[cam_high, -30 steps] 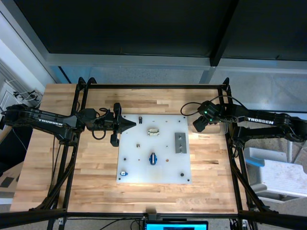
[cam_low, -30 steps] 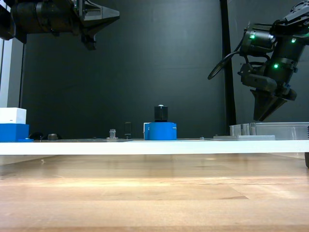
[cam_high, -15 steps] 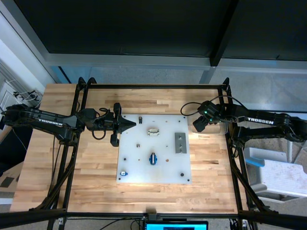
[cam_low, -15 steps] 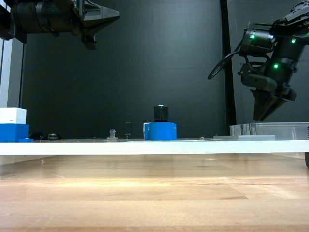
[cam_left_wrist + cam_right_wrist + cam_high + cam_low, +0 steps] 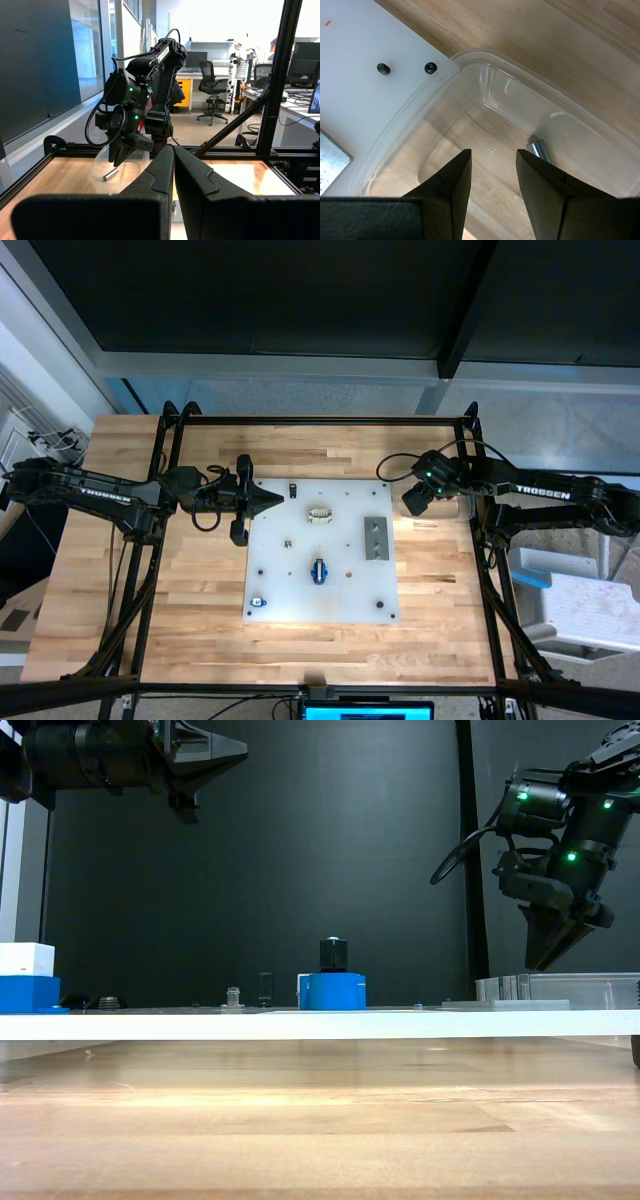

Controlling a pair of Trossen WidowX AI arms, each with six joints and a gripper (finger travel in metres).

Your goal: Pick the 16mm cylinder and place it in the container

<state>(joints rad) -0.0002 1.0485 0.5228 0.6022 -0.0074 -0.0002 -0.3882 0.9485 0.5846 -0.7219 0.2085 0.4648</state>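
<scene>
The 16mm cylinder [image 5: 538, 149] is a short grey metal peg lying on its side on the floor of the container [image 5: 485, 56], a clear tub with rounded corners just off the white board's right edge. The peg [image 5: 110, 174] shows through the tub wall [image 5: 97, 167] in the left wrist view too. My right gripper [image 5: 492, 160] hangs open just above the tub, with nothing between its fingers; the peg lies beside one fingertip. It shows from above [image 5: 412, 502] and from the side [image 5: 545, 958]. My left gripper [image 5: 275, 498] is shut and empty, held high at the board's left edge.
The white task board [image 5: 300, 580] carries a grey rectangular block [image 5: 376, 537], a blue-and-black part [image 5: 319, 571], a small thin peg [image 5: 288, 543] and a blue-and-white piece [image 5: 258, 600]. A black frame [image 5: 320, 421] rings the wooden table.
</scene>
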